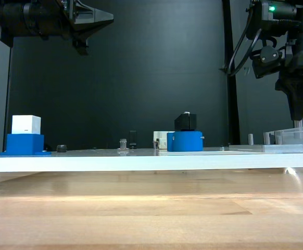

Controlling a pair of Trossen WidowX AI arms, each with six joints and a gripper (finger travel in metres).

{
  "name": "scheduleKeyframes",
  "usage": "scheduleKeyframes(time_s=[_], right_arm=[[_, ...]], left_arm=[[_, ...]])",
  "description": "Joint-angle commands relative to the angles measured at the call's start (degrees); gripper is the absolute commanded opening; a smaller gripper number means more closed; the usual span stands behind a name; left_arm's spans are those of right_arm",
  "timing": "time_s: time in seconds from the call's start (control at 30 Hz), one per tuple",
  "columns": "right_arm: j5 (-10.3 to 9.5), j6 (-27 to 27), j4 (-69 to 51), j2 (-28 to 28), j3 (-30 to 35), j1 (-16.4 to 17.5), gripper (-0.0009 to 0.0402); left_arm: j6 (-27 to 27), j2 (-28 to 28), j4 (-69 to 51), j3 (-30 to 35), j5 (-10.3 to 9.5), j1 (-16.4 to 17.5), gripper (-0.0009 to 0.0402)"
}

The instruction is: Remove the 16mm cylinder and place in the container

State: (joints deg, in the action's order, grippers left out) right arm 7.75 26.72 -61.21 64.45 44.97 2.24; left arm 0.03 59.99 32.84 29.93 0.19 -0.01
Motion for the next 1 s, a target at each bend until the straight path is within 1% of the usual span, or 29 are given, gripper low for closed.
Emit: scheduleKeyframes(time_s=[0.03, 0.1, 0.23, 0.57, 0.7, 0.73, 0.8, 0.9, 1.0], right_arm=[[-0.31, 0.8, 0.0, 0.0, 0.2, 0.8, 0.0052], [-0.31, 1.6, 0.0, 0.0, 0.2, 2.3, 0.0052], [-0.31, 4.2, -0.1, 0.0, 0.2, 6.6, 0.0052], [-0.33, 10.5, 0.0, 0.2, 0.1, 14.9, 0.0052], [-0.48, 11.1, 0.0, 0.6, -0.2, 17.4, 0.0052], [-0.72, 11.2, 0.0, 0.7, -0.3, 17.9, 0.0052], [-1.84, 11.2, 0.1, 1.1, -0.8, 19.1, 0.0052], [-1.81, 11.2, 0.4, 2.0, -1.2, 21.0, 0.0052], [-1.79, 11.2, 0.8, 2.8, -1.6, 21.8, 0.0052]], left_arm=[[0.0, 0.0, 0.0, 0.0, 0.0, 0.0, 0.0], [0.0, 0.0, 0.0, 0.0, 0.0, 0.0, 0.0], [0.0, 0.0, 0.0, 0.0, 0.0, 0.0, 0.0], [0.0, 0.0, 0.0, 0.0, 0.0, 0.0, 0.0], [0.0, 0.0, 0.0, 0.0, 0.0, 0.0, 0.0], [0.0, 0.0, 0.0, 0.0, 0.0, 0.0, 0.0], [0.0, 0.0, 0.0, 0.0, 0.0, 0.0, 0.0], [0.0, 0.0, 0.0, 0.0, 0.0, 0.0, 0.0], [0.0, 0.0, 0.0, 0.0, 0.0, 0.0, 0.0]])
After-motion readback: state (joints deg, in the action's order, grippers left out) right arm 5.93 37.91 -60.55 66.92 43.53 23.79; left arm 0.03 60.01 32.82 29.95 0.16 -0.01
